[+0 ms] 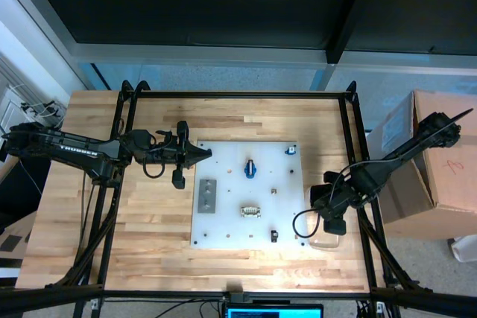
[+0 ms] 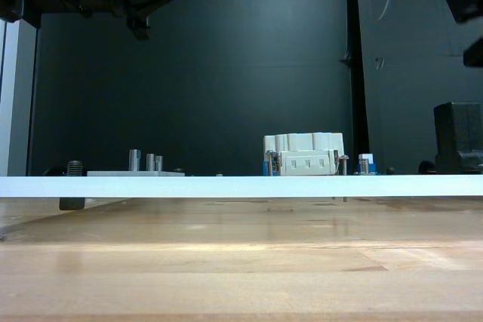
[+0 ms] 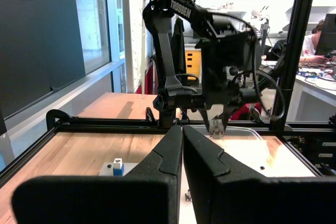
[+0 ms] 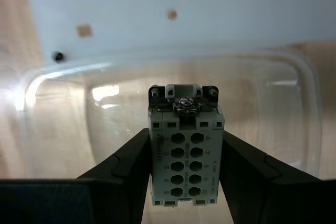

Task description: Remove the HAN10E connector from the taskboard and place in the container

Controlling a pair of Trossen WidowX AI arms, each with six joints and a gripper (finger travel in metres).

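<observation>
- Your right gripper point(image 4: 183, 140) is clamping the HAN10E connector point(image 4: 184, 121) between its fingers, holding it over the clear container point(image 4: 307, 103) just beside the taskboard point(image 1: 223, 225).
- Your left gripper point(image 3: 182, 148) is hovering above the board's far left corner, jaws pressed together on nothing.

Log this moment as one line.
HAN10E connector: held, over container | right tool: shut on HAN10E connector | left tool: shut, over board's far-left corner
</observation>
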